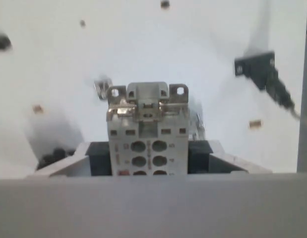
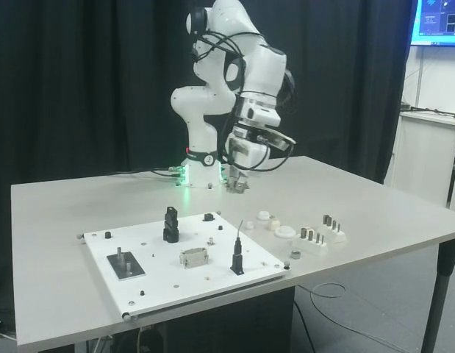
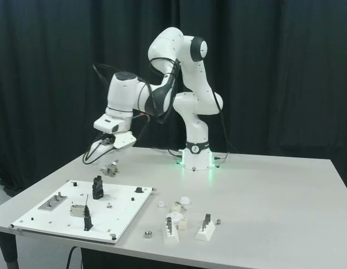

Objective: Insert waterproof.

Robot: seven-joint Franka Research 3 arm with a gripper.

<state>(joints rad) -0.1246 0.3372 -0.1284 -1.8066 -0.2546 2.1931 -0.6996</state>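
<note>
My gripper (image 1: 148,161) is shut on the waterproof connector (image 1: 147,131), a white and grey block with round holes in its face and a metal latch on top. Its black fingers (image 1: 99,157) press on both sides of the block. From the first room view, the gripper (image 2: 237,182) hangs with the connector (image 2: 239,187) above the far edge of the white board (image 2: 212,278). A grey socket (image 2: 192,257) lies on that board, nearer the front. The second room view shows the gripper (image 3: 110,166) above the board (image 3: 123,216) and the socket (image 3: 77,210).
On the board stand a black block (image 2: 169,224), a black upright part with a thin pin (image 2: 236,261) and a grey plate with pegs (image 2: 124,265). Beside the board on the table lie small white parts (image 2: 285,232), a white pin holder (image 2: 323,234) and a nut (image 2: 294,254).
</note>
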